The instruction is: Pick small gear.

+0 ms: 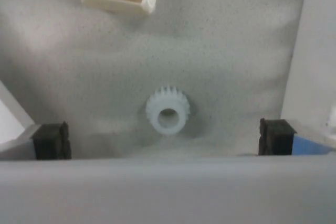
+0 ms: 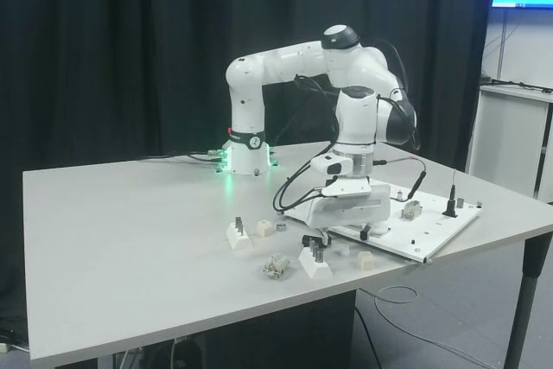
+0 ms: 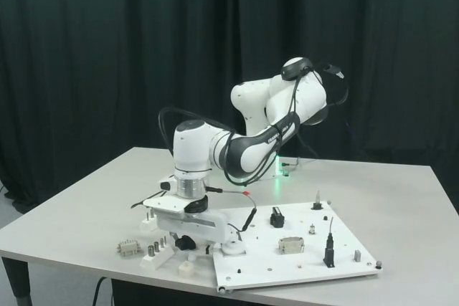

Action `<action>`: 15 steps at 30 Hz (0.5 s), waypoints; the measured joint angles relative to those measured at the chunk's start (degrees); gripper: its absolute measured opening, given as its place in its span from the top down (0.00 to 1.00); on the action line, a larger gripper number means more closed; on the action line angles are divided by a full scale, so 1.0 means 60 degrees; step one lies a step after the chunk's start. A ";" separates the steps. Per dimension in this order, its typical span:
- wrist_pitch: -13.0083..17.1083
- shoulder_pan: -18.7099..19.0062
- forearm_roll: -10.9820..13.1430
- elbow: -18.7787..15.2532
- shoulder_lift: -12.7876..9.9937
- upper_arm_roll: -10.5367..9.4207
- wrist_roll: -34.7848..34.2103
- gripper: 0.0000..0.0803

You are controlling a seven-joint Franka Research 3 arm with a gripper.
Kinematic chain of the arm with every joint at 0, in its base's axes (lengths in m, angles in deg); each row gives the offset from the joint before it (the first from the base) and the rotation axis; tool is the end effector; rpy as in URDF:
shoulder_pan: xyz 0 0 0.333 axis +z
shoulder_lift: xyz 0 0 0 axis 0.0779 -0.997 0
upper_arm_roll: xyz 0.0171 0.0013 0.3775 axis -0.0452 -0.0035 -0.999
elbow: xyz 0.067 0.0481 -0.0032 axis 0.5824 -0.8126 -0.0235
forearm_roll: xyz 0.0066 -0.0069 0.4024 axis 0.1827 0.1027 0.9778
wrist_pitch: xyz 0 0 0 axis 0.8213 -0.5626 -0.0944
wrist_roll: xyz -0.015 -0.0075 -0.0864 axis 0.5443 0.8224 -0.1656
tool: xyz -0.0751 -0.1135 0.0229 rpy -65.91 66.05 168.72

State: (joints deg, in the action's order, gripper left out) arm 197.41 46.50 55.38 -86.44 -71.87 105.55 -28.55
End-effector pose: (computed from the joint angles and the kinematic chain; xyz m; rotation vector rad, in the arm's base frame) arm 0.7065 -0.0145 0.1843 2.8048 -1.3987 0.0529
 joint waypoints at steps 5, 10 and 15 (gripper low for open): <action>0.0018 -0.0001 0.0000 0.0000 -0.0010 -0.0027 0.0000 0.00; 0.0096 -0.0005 0.0001 0.0002 -0.0012 -0.0058 0.0000 0.00; 0.0196 -0.0024 0.0001 0.0011 -0.0013 -0.0108 0.0000 0.00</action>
State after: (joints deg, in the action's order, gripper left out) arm 198.59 46.35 55.39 -86.37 -71.94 104.90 -28.56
